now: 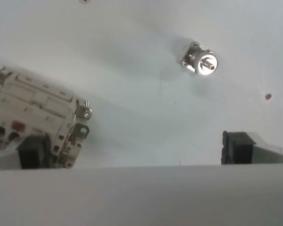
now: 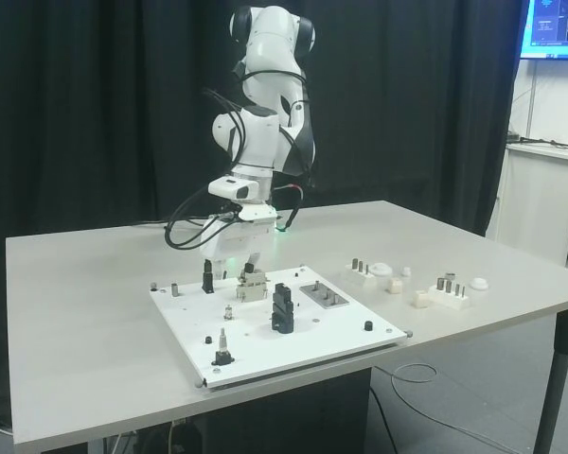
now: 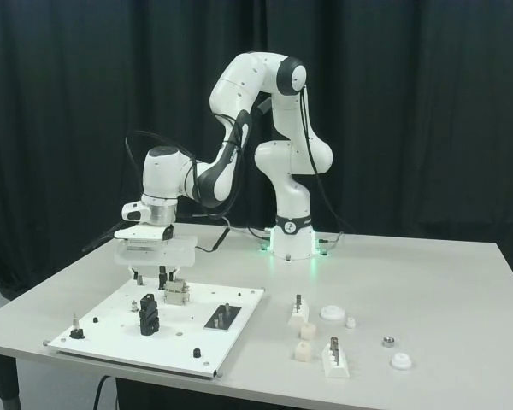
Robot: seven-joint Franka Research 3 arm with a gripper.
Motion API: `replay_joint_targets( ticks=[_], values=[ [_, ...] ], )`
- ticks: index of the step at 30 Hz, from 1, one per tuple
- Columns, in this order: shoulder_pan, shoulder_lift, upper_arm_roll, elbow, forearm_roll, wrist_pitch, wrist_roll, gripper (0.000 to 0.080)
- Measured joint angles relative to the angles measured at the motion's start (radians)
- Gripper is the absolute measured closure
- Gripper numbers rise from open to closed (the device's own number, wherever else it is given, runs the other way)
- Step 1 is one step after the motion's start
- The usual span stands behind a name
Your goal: Insert waterproof.
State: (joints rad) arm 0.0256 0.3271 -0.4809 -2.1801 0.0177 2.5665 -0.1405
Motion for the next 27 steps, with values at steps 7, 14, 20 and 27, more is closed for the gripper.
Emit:
replay_joint_targets(
  ticks=[7,14,20,27],
  values=[
    [0.000,0.000,-0.002,-0.004,0.013,0.006,-0.013,0.0003],
    [-0.005,0.004,-0.004,-0.026,0.021,0.048,-0.020,0.0003],
    [-0.003,0.002,-0.003,-0.028,0.022,0.058,-0.046,0.0003],
    [0.006,0.002,-0.002,-0.031,0.022,0.073,-0.050,0.0003]
  ],
)
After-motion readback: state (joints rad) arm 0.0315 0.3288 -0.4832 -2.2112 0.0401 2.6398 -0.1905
